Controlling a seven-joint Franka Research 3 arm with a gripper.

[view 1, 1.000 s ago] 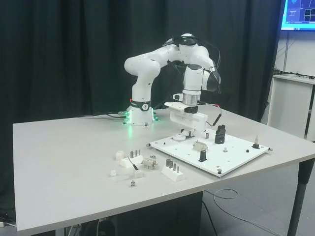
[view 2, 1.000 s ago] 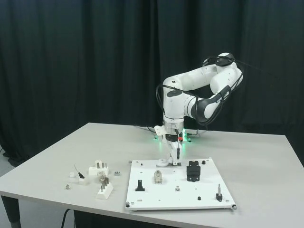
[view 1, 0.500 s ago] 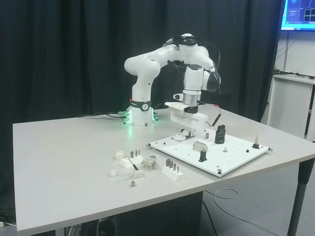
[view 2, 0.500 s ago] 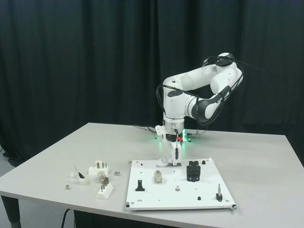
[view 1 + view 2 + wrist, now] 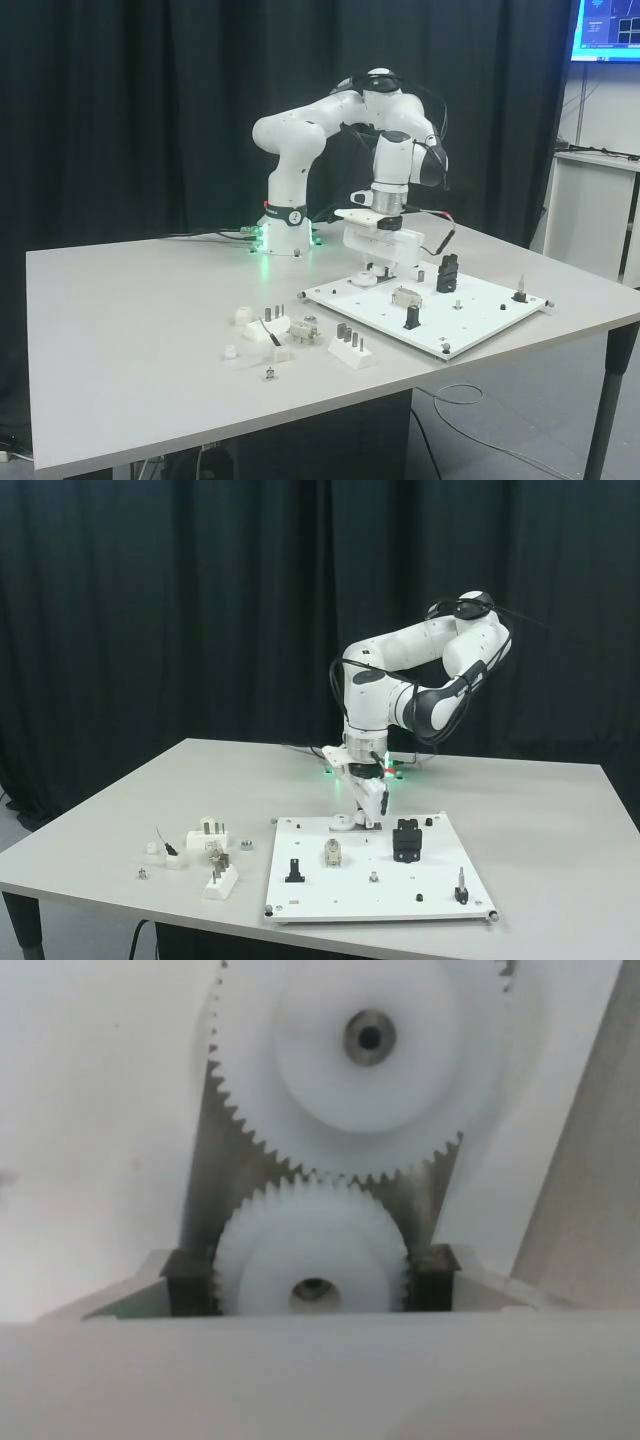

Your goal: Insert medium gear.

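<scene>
In the wrist view a white medium gear (image 5: pixel 312 1260) sits between my gripper's (image 5: pixel 312 1280) two black pads (image 5: pixel 188 1282), which touch it on both sides. Its teeth mesh with a larger white gear (image 5: pixel 365 1060), and both lie on a grey metal plate (image 5: pixel 215 1180). A peg shows in the medium gear's centre hole. In the room views my gripper (image 5: pixel 378 268) (image 5: pixel 365 818) points straight down at the far edge of the white board (image 5: pixel 480 310) (image 5: pixel 330 892), low over the gear mount.
A black block (image 5: pixel 447 273) (image 5: pixel 406 840) and other small fixtures stand on the board beside my gripper. White part holders with pins (image 5: pixel 270 330) (image 5: pixel 210 855) lie on the grey table off the board's side. The arm's base (image 5: pixel 285 235) is behind the board.
The hand has turned a little about its vertical axis over the gear mount and sits a touch higher; the board and the loose parts have not moved.
</scene>
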